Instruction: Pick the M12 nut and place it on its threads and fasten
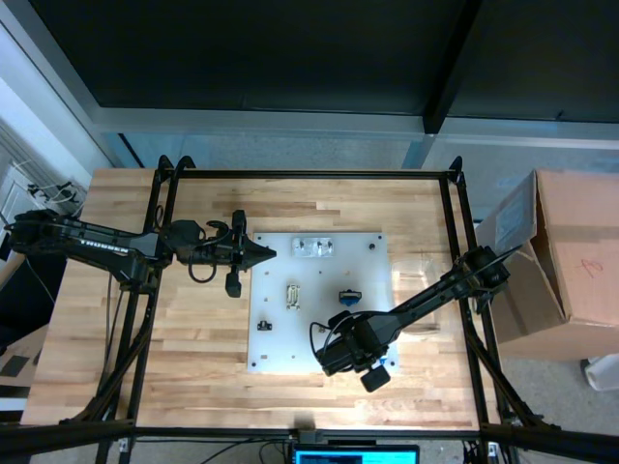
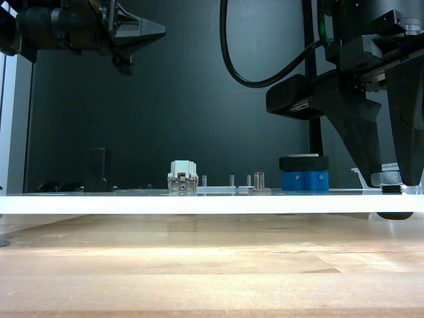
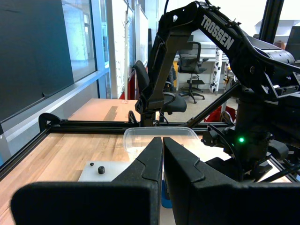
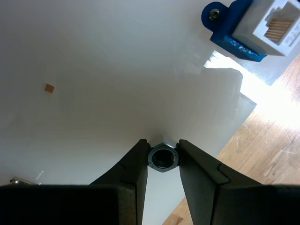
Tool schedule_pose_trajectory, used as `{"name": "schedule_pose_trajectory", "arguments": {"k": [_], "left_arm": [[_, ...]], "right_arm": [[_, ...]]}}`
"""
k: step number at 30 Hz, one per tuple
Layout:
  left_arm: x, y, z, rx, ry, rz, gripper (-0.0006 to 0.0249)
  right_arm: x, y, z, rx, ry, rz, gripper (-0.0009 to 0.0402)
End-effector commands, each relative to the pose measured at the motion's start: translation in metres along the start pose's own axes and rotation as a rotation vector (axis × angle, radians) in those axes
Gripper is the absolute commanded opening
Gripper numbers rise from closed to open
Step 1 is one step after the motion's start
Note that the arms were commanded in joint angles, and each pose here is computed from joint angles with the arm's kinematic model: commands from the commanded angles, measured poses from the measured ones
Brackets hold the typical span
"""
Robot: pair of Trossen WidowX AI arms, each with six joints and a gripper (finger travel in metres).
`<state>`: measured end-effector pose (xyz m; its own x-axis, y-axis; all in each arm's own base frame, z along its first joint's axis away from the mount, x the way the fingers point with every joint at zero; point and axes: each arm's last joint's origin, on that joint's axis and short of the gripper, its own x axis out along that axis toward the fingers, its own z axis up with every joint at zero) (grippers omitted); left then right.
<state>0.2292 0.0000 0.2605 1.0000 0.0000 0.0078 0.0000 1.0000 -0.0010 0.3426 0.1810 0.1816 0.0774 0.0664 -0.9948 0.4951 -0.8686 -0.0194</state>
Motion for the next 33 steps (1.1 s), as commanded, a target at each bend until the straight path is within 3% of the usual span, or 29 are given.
{"name": "schedule_pose_trajectory", "arguments": {"k": [1, 17, 23, 26, 31, 33], "left_arm": [[0.0, 0.0, 0.0, 0.0, 0.0, 0.0, 0.0], [0.0, 0.0, 0.0, 0.001, 0.0, 0.0, 0.0], [0.0, 0.0, 0.0, 0.0, 0.0, 0.0, 0.0], [0.0, 0.0, 0.0, 0.0, 0.0, 0.0, 0.0], [0.0, 0.0, 0.0, 0.0, 0.0, 0.0, 0.0], [0.0, 0.0, 0.0, 0.0, 0.0, 0.0, 0.0]], "right_arm": [[-0.002, 0.0, 0.0, -0.001, 0.007, -0.005, 0.0055], [-0.006, -0.003, 0.0, -0.008, 0.016, -0.027, 0.015], [-0.023, -0.003, 0.005, -0.078, 0.043, -0.024, 0.0172], [-0.038, -0.002, 0.01, -0.231, 0.058, 0.03, 0.0179], [-0.057, 0.003, 0.018, -0.494, 0.033, 0.164, 0.0183], [-0.062, 0.003, 0.023, -0.615, -0.001, 0.176, 0.0183]]}}
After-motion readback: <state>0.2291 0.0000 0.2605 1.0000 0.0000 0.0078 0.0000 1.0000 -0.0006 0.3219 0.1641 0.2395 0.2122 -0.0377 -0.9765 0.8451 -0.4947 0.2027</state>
